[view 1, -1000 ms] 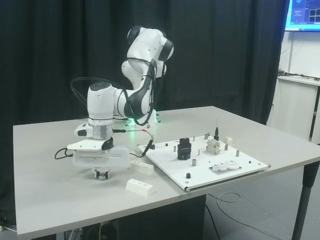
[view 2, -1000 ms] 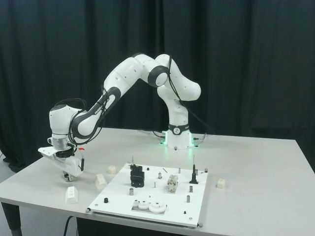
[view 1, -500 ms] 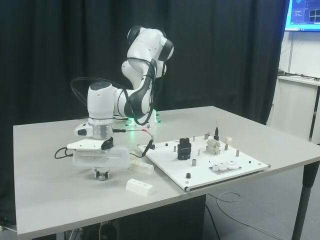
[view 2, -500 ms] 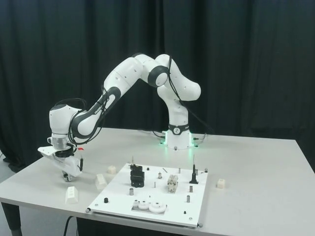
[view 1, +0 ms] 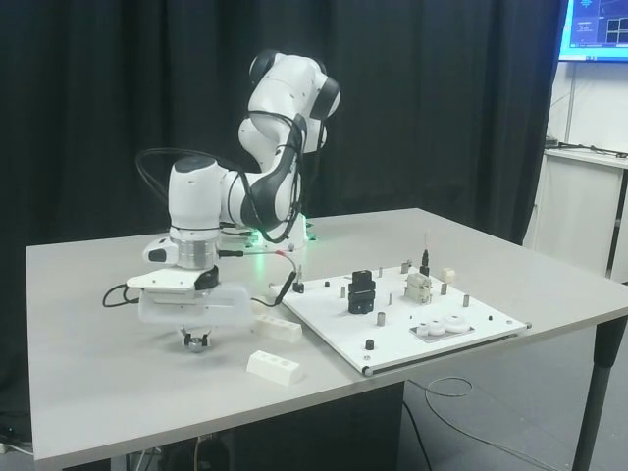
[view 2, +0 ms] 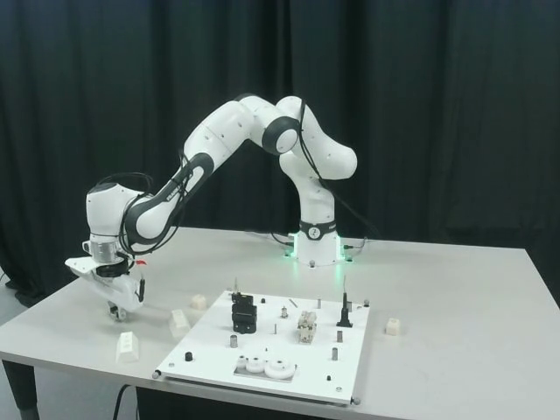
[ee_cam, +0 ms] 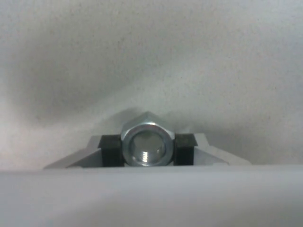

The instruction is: Insert bolt 4.

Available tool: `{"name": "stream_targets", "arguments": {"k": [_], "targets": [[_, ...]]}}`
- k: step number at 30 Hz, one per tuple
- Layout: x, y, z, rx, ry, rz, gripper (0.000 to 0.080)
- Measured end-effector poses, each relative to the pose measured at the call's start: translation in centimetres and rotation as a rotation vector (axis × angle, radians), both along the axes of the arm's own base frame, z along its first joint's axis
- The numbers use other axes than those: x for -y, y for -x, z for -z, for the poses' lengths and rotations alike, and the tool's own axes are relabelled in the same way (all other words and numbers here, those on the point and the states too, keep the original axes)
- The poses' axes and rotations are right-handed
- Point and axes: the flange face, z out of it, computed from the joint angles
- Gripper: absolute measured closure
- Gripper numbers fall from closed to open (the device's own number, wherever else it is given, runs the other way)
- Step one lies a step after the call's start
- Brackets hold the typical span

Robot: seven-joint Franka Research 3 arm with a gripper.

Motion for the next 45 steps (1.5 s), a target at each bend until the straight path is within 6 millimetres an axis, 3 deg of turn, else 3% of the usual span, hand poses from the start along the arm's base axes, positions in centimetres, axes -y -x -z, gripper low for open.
{"name": "stream_targets", "arguments": {"k": [10, 25, 33, 45], "targets": [[0.7, -0.2, -2.1, 0.012, 0.019, -0.012, 0.0578], [-0.3, -3.3, -8.2, 0.041, 0.005, -0.075, 0.0578], [-2.7, -6.1, -10.3, 0.053, -0.014, -0.079, 0.0578], [-8.8, -10.2, -11.6, 0.070, -0.018, -0.084, 0.0578]]}}
